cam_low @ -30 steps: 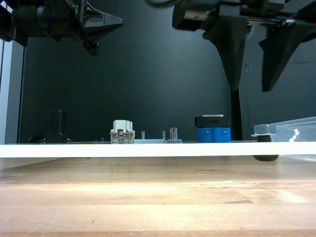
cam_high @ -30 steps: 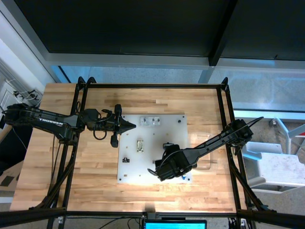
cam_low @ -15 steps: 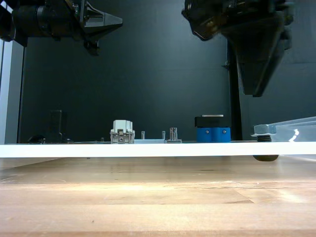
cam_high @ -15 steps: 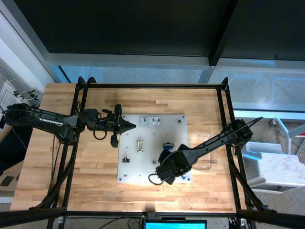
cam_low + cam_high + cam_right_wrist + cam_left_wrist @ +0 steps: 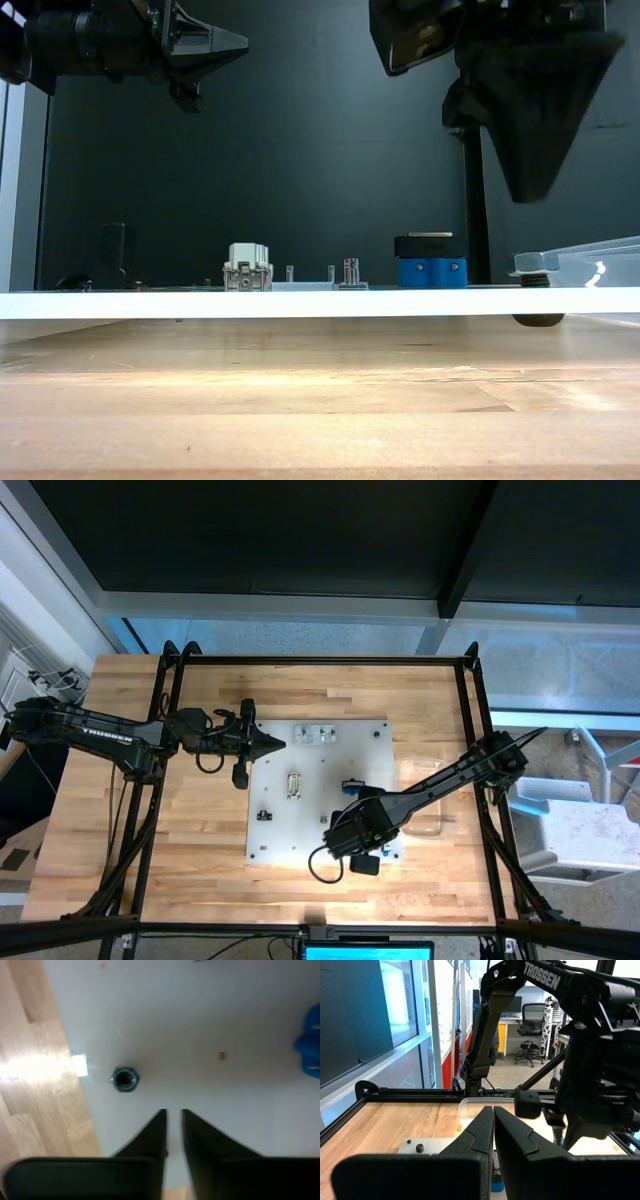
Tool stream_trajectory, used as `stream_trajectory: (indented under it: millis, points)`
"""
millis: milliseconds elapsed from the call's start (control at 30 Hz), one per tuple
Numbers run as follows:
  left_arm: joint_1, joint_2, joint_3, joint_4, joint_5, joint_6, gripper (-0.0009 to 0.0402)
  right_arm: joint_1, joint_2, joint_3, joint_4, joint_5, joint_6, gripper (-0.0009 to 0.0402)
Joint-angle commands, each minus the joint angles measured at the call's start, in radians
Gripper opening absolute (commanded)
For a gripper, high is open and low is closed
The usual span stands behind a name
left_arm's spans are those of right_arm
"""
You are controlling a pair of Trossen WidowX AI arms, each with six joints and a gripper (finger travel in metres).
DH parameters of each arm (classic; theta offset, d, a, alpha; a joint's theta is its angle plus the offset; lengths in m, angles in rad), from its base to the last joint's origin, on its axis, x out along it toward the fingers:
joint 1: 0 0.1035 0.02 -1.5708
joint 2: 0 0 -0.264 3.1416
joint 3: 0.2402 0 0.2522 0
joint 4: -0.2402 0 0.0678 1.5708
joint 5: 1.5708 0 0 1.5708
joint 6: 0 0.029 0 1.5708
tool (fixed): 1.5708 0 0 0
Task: Pick the M12 fastener and fasten on the M12 threads
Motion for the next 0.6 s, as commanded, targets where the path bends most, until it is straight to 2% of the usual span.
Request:
stream_trajectory:
  millis: [33,133,300,600]
  points:
    - [0.0,0.0,0.0,0.0,0.0,0.0,0.0,0.0,0.003,-0.016,0.032,-0.008,-0.014,0.0011]
    - [0.0,0.0,0.0,0.001,0.0,0.0,0.0,0.002,0.003,-0.037,0.061,0.002,-0.014,-0.0003]
    - [0.0,0.0,0.0,0.001,0.0,0.0,0.0,0.01,0.003,-0.084,0.143,-0.006,-0.006,0.0]
    - [0.0,0.0,0.0,0.001,0.0,0.0,0.0,0.015,0.003,-0.111,0.166,-0.006,0.0,0.0]
